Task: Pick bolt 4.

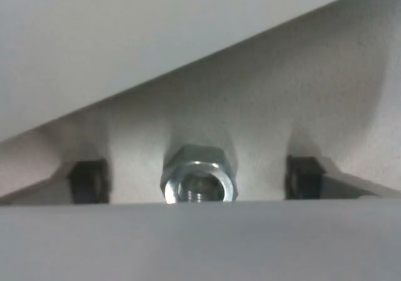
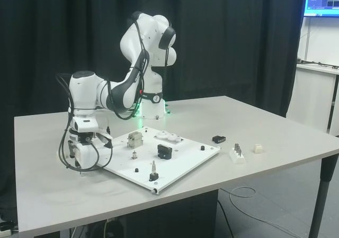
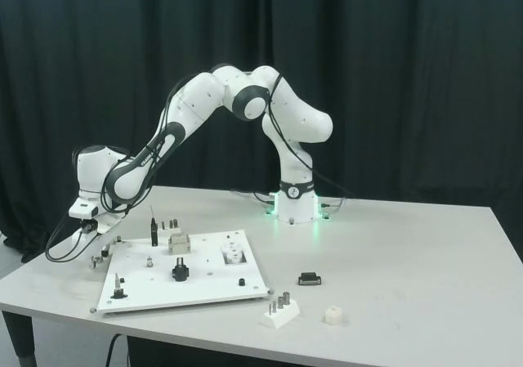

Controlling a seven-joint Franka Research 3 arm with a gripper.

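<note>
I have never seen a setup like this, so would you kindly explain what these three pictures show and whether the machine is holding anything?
The white jointed machine is a robot arm, bolted to a grey table. Two pictures come from cameras in the room; the close-up comes from a camera on the arm's wrist, looking down between its two fingers. On the table lies a white board carrying small parts, and beside it a small white block with pins. The gripper is lowered at the board's edge. In the close-up, a bolt with a hexagonal head stands between the two black fingertips, which are apart and not touching it, so nothing is held yet.
</note>
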